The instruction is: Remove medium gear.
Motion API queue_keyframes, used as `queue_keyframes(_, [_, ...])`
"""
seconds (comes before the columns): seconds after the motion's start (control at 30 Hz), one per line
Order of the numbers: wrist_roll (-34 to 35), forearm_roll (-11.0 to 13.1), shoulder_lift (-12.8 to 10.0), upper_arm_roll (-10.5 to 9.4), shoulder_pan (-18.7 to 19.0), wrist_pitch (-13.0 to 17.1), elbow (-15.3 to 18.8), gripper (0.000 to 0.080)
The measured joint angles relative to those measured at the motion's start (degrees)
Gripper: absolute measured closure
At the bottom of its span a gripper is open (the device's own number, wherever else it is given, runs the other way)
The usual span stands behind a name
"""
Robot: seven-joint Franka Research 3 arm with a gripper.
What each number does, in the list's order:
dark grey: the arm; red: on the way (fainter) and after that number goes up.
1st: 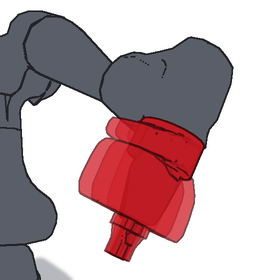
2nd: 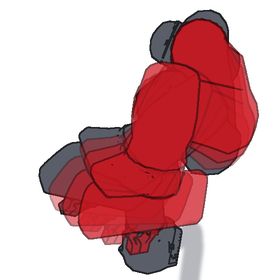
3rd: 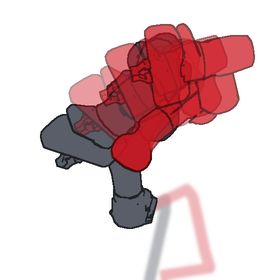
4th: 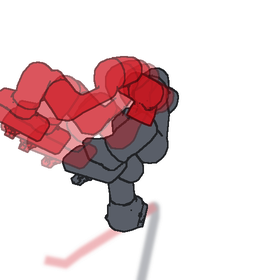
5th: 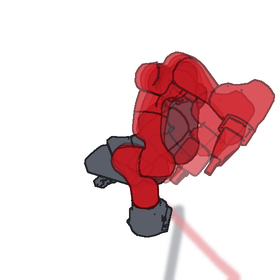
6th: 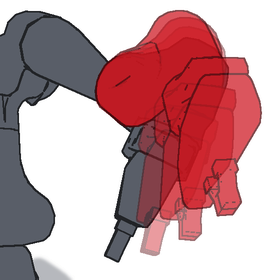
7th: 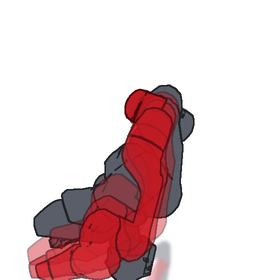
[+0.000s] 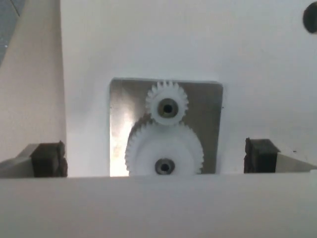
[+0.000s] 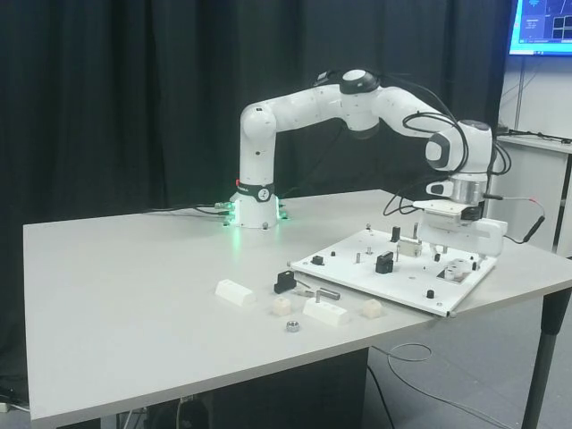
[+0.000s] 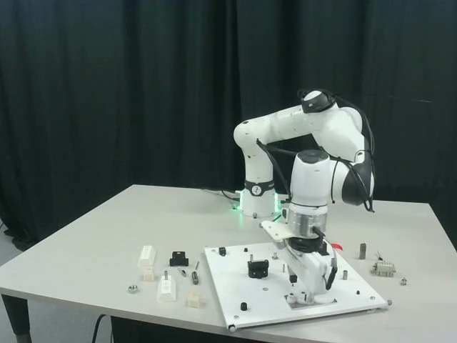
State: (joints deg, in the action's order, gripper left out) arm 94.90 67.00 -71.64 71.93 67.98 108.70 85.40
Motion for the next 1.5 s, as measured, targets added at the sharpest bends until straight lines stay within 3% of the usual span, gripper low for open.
queue_keyframes(0.33, [1.5, -0.2, 0.0, -1.04, 0.0, 1.0, 0.0, 0.0003])
queue_keyframes(1.43, [1.6, -1.3, 0.0, -1.72, 0.6, 1.0, 0.0, 0.0003])
queue_keyframes(1.47, [1.6, -1.4, 0.0, -1.72, 0.6, 1.0, 0.0, 0.0112])
queue_keyframes(1.5, [1.6, -1.5, 0.0, -1.72, 0.6, 1.0, 0.0, 0.0112])
